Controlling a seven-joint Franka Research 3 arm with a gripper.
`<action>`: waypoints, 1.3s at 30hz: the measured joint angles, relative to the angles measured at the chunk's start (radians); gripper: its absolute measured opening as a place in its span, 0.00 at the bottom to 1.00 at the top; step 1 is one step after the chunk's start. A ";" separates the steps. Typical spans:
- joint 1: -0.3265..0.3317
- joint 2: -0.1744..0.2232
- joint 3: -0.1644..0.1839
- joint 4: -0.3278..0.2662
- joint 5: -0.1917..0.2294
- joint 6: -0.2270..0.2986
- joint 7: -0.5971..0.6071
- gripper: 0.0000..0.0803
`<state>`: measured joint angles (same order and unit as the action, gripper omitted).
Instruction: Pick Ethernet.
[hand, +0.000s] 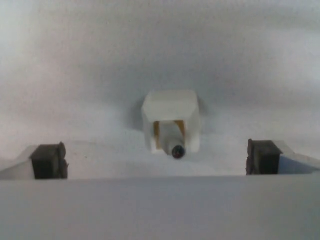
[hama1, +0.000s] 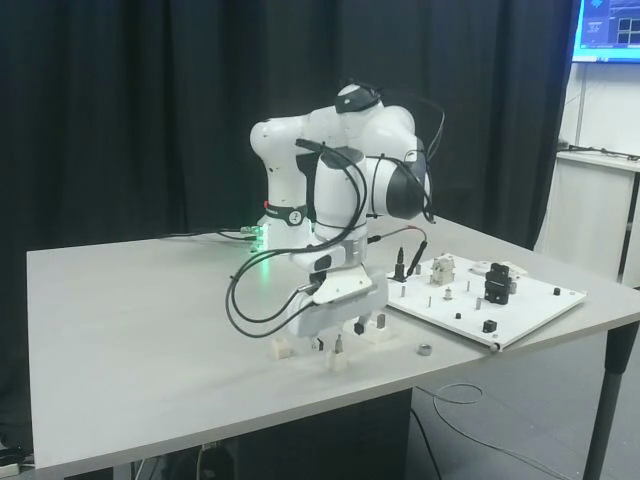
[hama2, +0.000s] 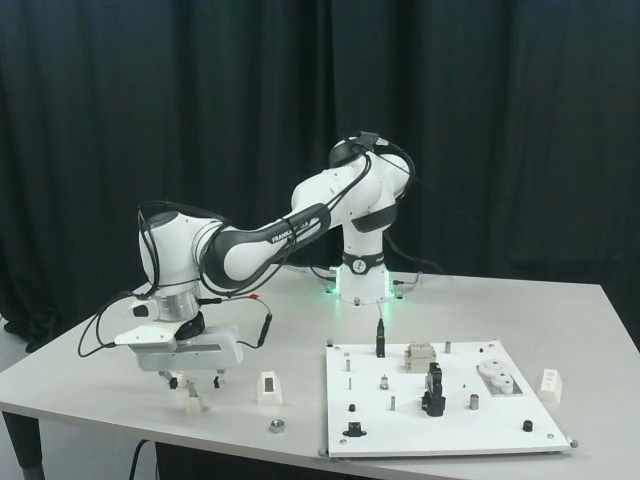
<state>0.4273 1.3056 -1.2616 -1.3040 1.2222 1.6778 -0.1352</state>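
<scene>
1. Claw (hand: 155, 162) is spread wide, holding nothing, hovering right over the Ethernet plug (hand: 171, 127).
2. Plug stands on the grey surface (hama1: 130, 310), between the pads.
3. Looks like pre-grasp: next drop down, then squeeze.

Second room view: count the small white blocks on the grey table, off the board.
3 blocks: one below the pincer, one between the pincer and the white board, one beyond the board's opposite end. The arm may hide others.

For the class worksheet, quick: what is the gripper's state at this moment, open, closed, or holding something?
Gripper: open, holding nothing; the white Ethernet part sits between its fingertips, untouched.
</scene>
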 joint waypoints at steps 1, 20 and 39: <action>-0.001 0.000 0.003 0.000 -0.002 0.000 0.002 1.00; -0.004 -0.003 0.017 0.021 -0.036 -0.001 0.040 0.63; -0.017 -0.004 0.016 0.037 -0.045 -0.001 0.046 0.09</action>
<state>0.4107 1.3020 -1.2453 -1.2667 1.1768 1.6768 -0.0894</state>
